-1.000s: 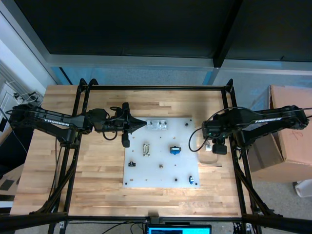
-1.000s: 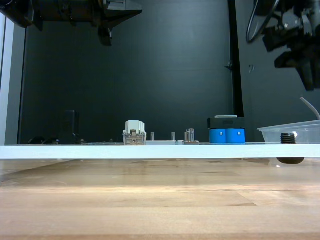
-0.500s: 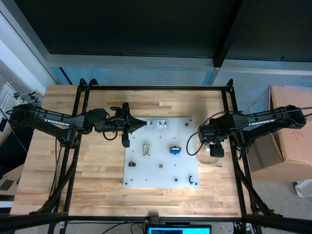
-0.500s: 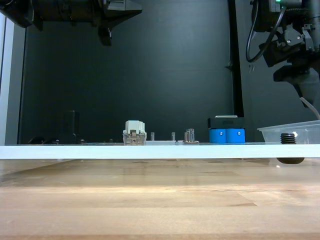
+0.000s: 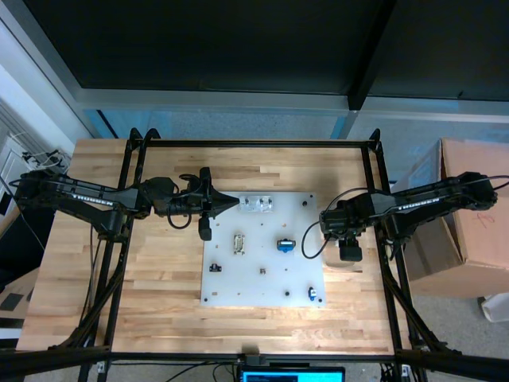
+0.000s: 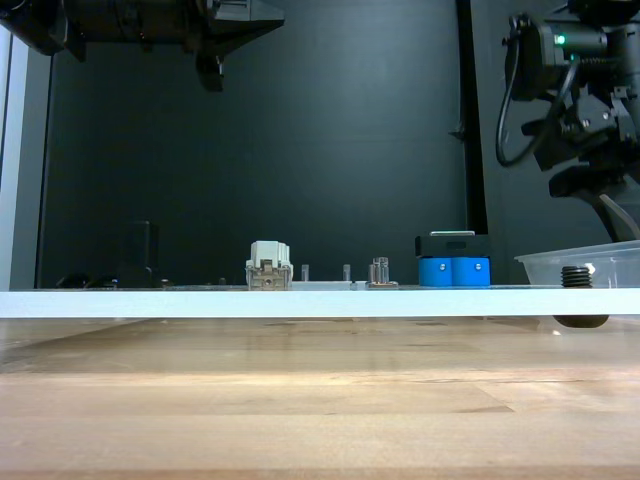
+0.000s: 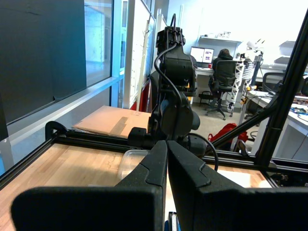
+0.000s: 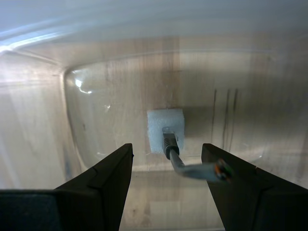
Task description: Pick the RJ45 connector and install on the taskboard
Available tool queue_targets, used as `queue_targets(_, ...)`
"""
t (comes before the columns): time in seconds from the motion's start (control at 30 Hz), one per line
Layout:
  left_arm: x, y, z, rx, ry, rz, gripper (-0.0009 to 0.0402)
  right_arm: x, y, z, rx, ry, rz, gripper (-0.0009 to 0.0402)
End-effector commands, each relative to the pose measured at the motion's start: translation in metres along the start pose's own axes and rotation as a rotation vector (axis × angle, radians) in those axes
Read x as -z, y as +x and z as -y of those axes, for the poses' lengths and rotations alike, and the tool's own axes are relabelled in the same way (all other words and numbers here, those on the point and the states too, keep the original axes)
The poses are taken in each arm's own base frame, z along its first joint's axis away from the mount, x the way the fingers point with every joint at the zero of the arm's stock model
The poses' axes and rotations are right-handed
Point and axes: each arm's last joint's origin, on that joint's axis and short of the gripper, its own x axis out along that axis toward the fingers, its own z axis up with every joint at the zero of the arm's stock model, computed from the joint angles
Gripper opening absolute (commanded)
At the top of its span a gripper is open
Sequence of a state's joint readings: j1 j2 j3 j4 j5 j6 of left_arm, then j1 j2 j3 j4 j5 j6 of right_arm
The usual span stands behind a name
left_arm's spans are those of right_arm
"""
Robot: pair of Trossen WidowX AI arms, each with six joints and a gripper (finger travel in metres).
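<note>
The RJ45 connector (image 8: pixel 168 141), with a short grey cable stub, sits plugged in a white foam block (image 8: pixel 158 124) on the floor of a clear plastic tub (image 8: pixel 96 96). It lies free, off the white taskboard (image 5: pixel 262 278). My right gripper (image 8: pixel 167 150) hangs open just above it, one finger on either side, neither touching. From above, the right gripper (image 5: pixel 348 253) covers the tub by the board's right edge. My left gripper (image 5: pixel 235 202) is shut and empty, held high over the board's far left corner; its closed fingers (image 7: pixel 159 159) point at the right arm.
On the taskboard (image 6: pixel 300 302) stand a pale connector housing (image 5: pixel 238 243), a blue block (image 5: pixel 285 245) and a small blue part (image 5: pixel 316 295). The tub (image 6: pixel 585 262) rests at the board's right. Black frame bars ring the table; a cardboard box (image 5: pixel 469 223) sits beyond the right edge.
The right arm has swung toward the near edge and lowered over the tub. The left arm has not moved. The connector has stayed in its foam block.
</note>
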State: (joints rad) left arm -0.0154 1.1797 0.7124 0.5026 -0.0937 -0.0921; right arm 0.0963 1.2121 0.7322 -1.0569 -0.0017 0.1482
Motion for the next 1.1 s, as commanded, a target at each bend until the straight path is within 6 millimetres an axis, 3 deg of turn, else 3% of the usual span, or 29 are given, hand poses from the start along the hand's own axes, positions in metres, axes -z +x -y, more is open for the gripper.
queue_targets(0.03,-0.0001,0.0000,-0.0001,0.000,0.000,0.000,0.0000,-0.0002,0.0053,0.0001,0.003,0.000,-0.013,0.0187)
queue_targets(0.47,-0.0002,0.0000,-0.0001,0.000,0.000,0.001,0.0000,-0.0026,0.0081,-0.0003,0.002,0.000,-0.011,0.0145)
queue_targets(1.03,-0.0001,0.0000,-0.0001,0.000,0.000,0.000,0.0000,-0.0026,0.0080,0.0001,0.002,0.002,-0.012,0.0001)
queue_targets(1.1,-0.0001,0.0000,-0.0001,0.000,0.000,0.000,0.0000,-0.0025,0.0080,0.0001,0.002,0.002,-0.012,0.0002)
